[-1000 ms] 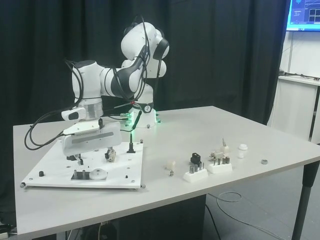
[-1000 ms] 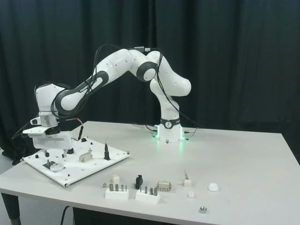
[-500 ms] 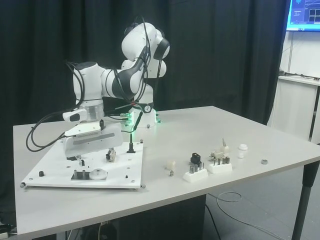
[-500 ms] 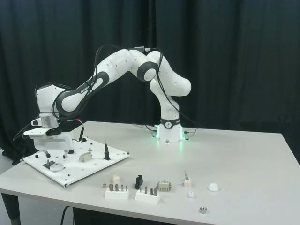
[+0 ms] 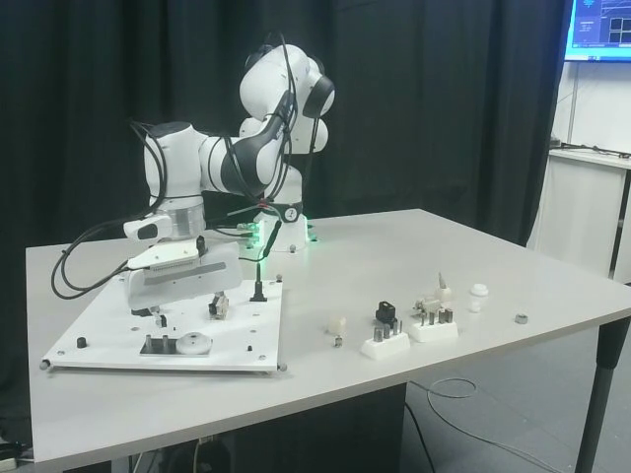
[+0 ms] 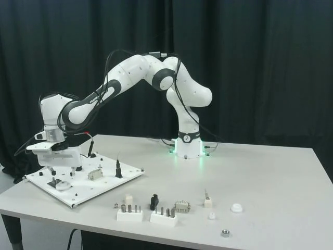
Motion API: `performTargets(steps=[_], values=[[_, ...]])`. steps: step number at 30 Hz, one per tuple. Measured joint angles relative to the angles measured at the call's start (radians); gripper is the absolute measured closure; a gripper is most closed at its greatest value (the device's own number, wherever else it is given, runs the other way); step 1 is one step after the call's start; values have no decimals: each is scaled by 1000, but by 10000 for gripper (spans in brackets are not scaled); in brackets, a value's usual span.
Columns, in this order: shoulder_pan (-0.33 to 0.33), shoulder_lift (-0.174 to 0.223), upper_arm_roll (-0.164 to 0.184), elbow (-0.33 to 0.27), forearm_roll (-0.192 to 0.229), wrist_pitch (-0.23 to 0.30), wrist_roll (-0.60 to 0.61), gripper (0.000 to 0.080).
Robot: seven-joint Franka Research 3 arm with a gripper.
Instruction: Pick BNC.
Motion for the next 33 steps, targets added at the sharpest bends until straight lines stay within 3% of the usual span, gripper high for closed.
performTargets(steps=[19, 33], values=[[19, -2, 0, -11, 1, -8, 8, 3], [92, -35, 1, -52, 13, -38, 83, 3]])
